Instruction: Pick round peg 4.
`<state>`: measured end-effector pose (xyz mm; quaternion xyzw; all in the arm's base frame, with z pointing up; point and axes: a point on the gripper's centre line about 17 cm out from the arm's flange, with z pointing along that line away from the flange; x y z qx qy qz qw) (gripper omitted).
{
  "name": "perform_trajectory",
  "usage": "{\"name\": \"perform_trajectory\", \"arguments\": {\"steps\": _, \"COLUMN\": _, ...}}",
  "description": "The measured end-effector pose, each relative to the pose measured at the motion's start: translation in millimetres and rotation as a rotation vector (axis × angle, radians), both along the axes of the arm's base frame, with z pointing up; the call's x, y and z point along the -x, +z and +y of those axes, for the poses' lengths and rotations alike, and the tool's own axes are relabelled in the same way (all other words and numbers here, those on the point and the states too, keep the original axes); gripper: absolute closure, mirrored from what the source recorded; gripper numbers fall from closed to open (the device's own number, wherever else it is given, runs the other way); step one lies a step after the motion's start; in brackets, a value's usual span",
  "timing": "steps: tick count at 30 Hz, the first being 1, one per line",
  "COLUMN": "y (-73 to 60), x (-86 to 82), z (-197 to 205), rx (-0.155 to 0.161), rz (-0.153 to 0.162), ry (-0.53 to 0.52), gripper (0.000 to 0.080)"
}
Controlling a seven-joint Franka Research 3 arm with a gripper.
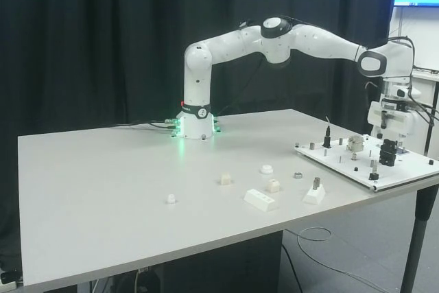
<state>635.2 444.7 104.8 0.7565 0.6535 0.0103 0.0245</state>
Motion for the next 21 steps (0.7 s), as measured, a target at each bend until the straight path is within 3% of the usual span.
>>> {"name": "perform_trajectory", "arguments": {"steps": 10, "y": 14.8, "x": 1.9, "z": -2, "rx": -0.008, "rz": 0.010, "ry": -0.025, "gripper": 0.0003}}
{"name": "perform_trajectory", "arguments": {"steps": 21, "y": 25.5, "x": -3.1, "z": -11, "rx": -0.002, "rz": -0.001, "ry": -0.123, "gripper": 0.0003}}
